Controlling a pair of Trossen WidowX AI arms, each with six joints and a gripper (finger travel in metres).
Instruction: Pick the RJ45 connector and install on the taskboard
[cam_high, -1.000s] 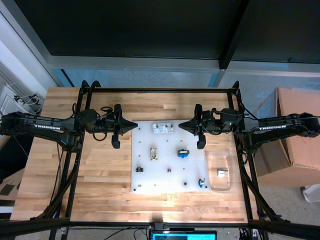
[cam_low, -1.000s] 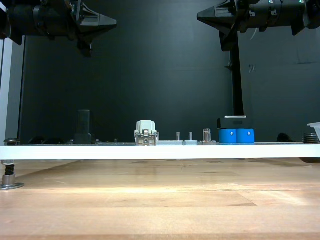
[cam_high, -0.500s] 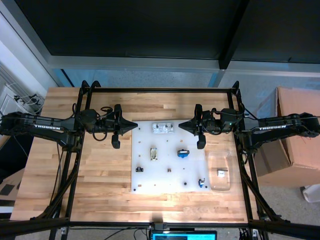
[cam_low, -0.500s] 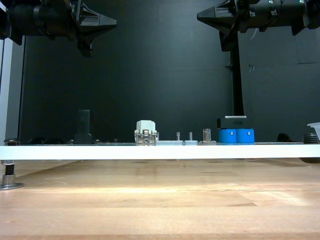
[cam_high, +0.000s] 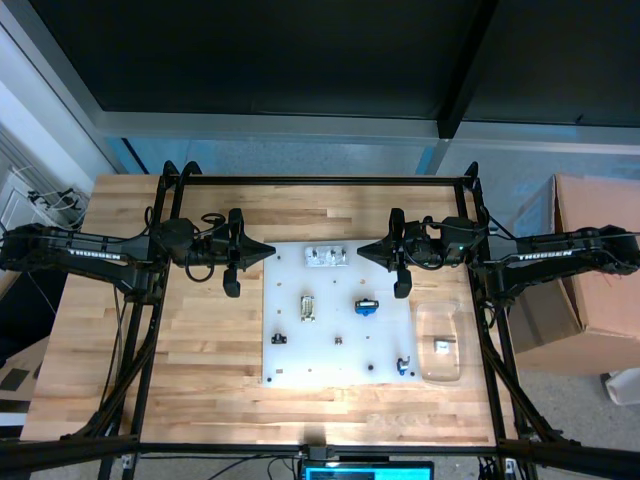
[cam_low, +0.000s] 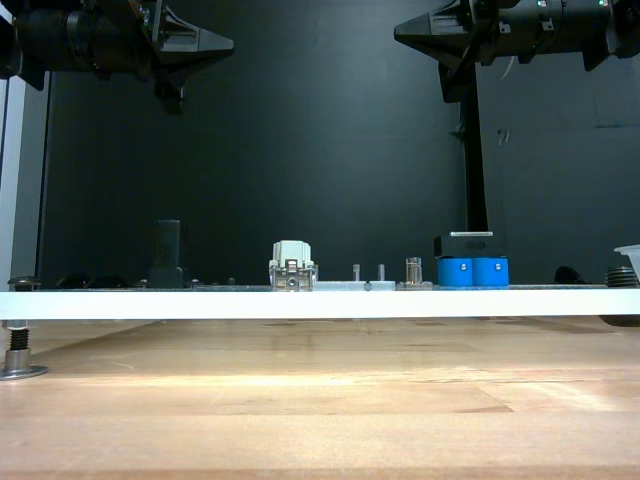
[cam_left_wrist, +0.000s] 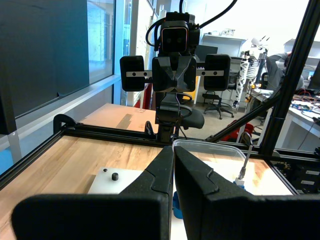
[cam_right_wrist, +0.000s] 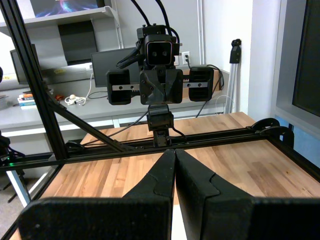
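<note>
RJ45 connector (cam_high: 403, 362) looks plugged into the blue jack (cam_high: 400, 371) at the near right corner of the board (cam_high: 300, 350), with its cable standing up; can't tell how deep it sits. Risk: if it isn't latched, the stiff cable could lever it out. Further back, the left gripper (cam_high: 268, 252) and right gripper (cam_high: 362, 252) hover high over the far edge, jaws closed and empty.

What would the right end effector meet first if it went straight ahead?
The right end effector, above the board, would probably meet the left end effector facing it; nothing shows between.
</note>
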